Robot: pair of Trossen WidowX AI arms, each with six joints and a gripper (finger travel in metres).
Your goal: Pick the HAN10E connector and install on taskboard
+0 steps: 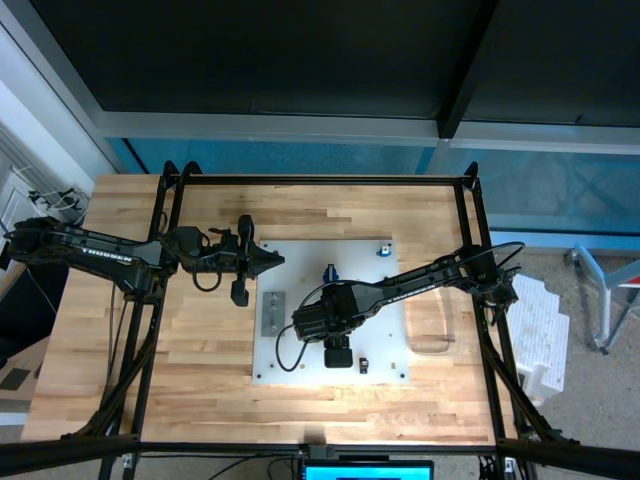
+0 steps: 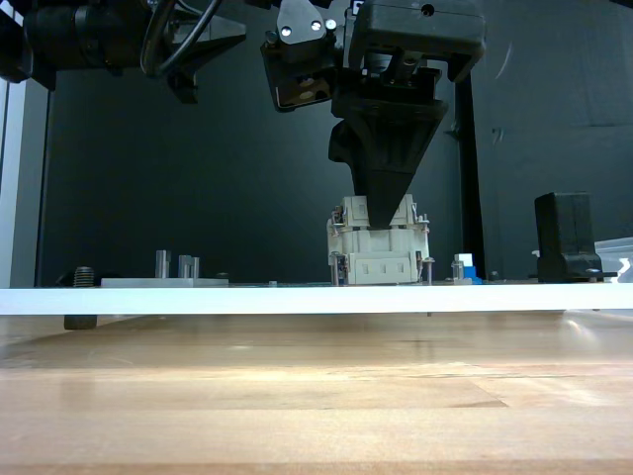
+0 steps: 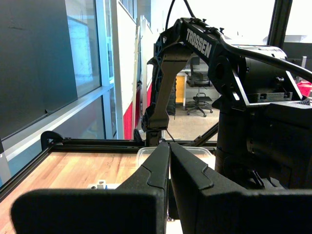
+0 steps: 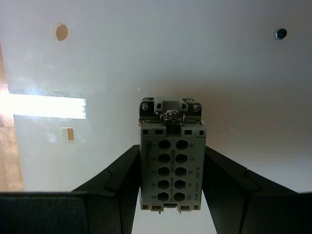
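The cream-beige HAN10E connector (image 2: 379, 255) stands upright on the white taskboard (image 2: 247, 297), its base at the board's surface. My right gripper (image 2: 385, 218) comes down from above and is shut on the connector's top. In the right wrist view the connector (image 4: 171, 156) shows its two rows of pin holes, with a black finger (image 4: 119, 175) pressed against each side and the taskboard (image 4: 195, 58) behind it. From above, the right gripper (image 1: 338, 352) covers the connector near the taskboard's (image 1: 385, 290) front middle. My left gripper (image 1: 272, 259) hovers shut and empty at the board's far left corner.
A grey block (image 1: 272, 312) lies at the board's left, a blue knob (image 1: 330, 272) behind the right gripper, and a small black fitting (image 1: 364, 365) to its right. A clear plastic tray (image 1: 435, 325) sits right of the board. A black frame surrounds the table.
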